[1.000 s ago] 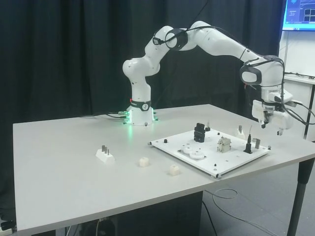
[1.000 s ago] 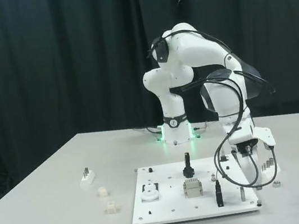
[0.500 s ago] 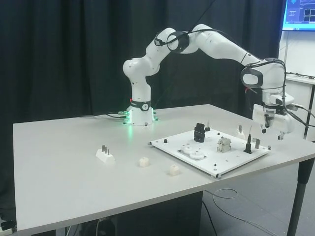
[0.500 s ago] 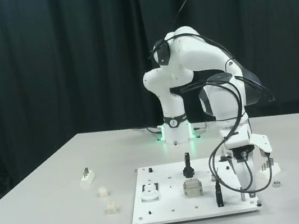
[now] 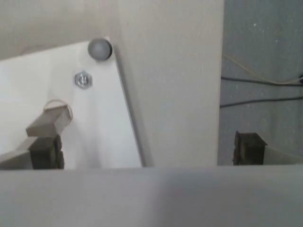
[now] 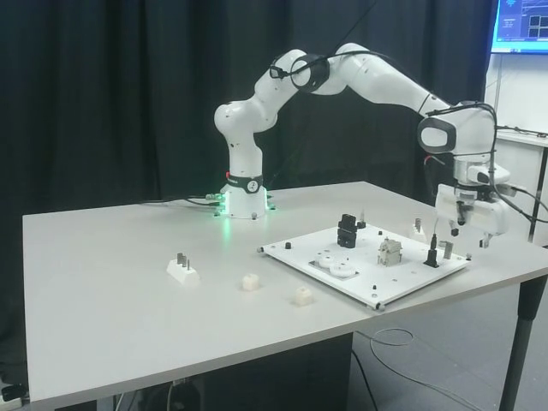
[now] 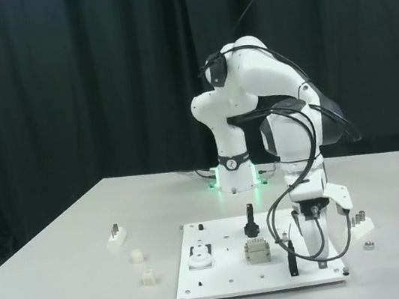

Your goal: Insert square peg 4.

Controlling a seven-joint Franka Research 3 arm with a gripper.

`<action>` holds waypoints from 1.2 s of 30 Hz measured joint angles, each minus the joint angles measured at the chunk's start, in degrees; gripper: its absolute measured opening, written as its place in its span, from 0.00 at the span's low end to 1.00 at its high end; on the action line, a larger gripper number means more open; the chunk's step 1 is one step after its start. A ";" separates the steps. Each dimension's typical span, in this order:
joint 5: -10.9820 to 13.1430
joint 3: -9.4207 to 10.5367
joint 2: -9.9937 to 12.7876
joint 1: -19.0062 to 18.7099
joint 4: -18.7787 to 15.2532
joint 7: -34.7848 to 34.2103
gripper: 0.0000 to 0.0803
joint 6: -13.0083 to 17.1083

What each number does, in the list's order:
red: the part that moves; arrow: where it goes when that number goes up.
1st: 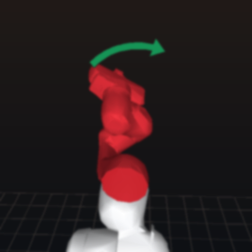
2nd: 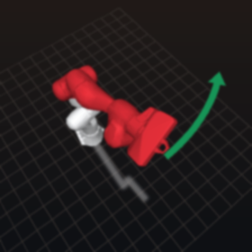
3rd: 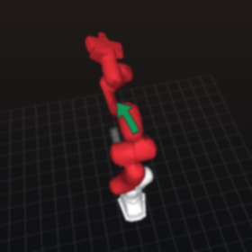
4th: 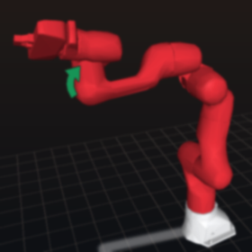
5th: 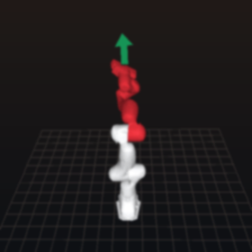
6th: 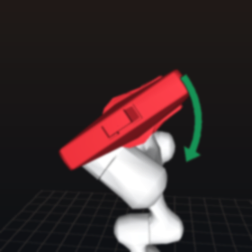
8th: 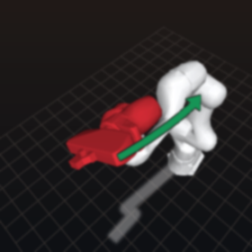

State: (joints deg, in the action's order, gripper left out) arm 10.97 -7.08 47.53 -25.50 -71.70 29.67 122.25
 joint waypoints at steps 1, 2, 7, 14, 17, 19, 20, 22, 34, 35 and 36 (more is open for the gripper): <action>0.00 -0.13 0.11 -0.04 0.00 0.04 1.00 -0.04; 0.00 -0.24 0.23 -0.07 0.00 0.08 1.00 -0.06; 0.00 -0.37 0.87 -0.13 0.00 0.24 1.00 -0.08; 0.00 -0.50 1.46 -0.39 0.01 0.25 1.00 -0.08; -0.01 -0.63 1.56 -0.54 0.01 0.25 1.00 -0.08; -0.03 -0.69 1.60 -0.62 0.01 0.25 1.00 -0.08; -0.05 -0.70 1.61 -0.65 0.01 0.25 1.00 -0.10; -0.11 -0.73 1.61 -0.70 0.01 0.25 1.00 -0.19; -0.53 -0.88 1.62 -1.14 0.01 0.48 1.00 -1.57; -0.55 -0.88 1.63 -1.20 0.00 0.49 1.00 -1.67; -0.57 -0.89 1.63 -1.26 0.00 0.51 1.00 -1.81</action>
State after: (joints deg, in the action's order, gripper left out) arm 10.40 -7.97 49.16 -26.76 -71.70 30.17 120.43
